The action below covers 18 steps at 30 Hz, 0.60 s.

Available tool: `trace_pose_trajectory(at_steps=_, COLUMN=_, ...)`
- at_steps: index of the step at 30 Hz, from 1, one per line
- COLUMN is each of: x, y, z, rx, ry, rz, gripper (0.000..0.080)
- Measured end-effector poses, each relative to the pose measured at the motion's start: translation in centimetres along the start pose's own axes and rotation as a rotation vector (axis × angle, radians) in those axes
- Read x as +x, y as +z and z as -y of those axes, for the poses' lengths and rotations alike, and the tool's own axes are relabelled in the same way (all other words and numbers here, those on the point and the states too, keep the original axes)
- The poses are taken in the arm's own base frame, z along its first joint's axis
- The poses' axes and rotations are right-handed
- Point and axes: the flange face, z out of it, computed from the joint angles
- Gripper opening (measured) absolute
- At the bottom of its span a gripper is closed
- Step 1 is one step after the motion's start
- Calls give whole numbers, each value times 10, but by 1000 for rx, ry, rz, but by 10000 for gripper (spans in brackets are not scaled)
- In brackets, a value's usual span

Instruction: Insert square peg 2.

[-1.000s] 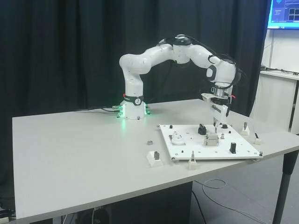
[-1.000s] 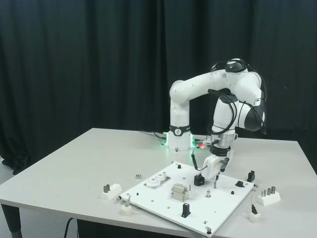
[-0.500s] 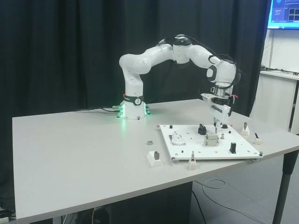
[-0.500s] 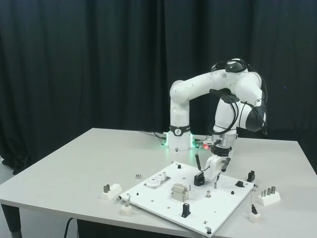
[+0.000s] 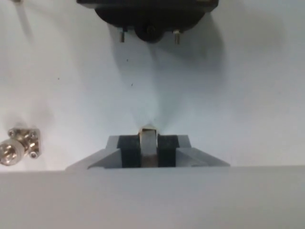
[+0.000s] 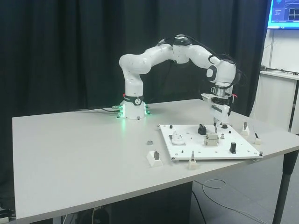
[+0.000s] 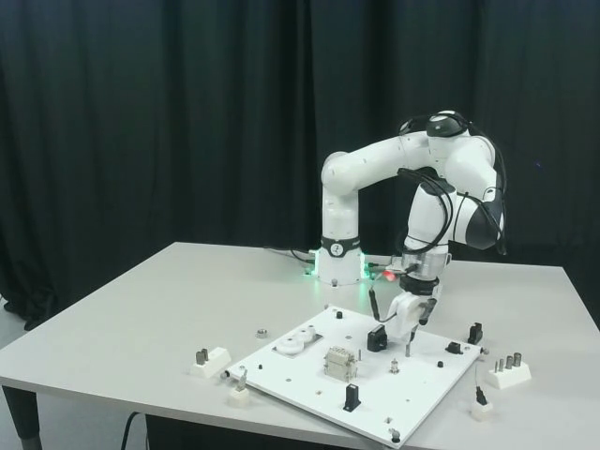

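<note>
My gripper [image 5: 148, 143] is shut on a small square metal peg [image 5: 148, 136], held upright between the black pads [image 5: 128, 151]. It hangs just above the white assembly board [image 5: 228, 95]. In the first room view the gripper [image 6: 215, 122] is over the far middle of the board [image 6: 187, 150], beside a black holder [image 6: 202, 129]. In the second room view the gripper [image 7: 409, 345] points down at the board [image 7: 422, 394], with the peg's tip a little above the surface. Whether a hole lies under the peg is hidden.
On the board stand a grey connector block [image 6: 211, 139], a white round part [image 6: 177, 138] and a black upright piece [image 6: 232, 147]. Small white holders [image 6: 154, 157] [image 7: 506, 370] sit on the grey table around the board. A black fixture [image 5: 150, 14] and a metal connector [image 5: 16, 145] lie near the peg.
The wrist has risen slightly and shifted a little over the board. The peg stays in the grip.
</note>
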Motion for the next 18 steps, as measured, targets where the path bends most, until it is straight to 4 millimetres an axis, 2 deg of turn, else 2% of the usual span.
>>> trace_pose_trajectory(at_steps=18, x=2, y=1, z=2, rx=-10, ry=43, rz=6, gripper=72)
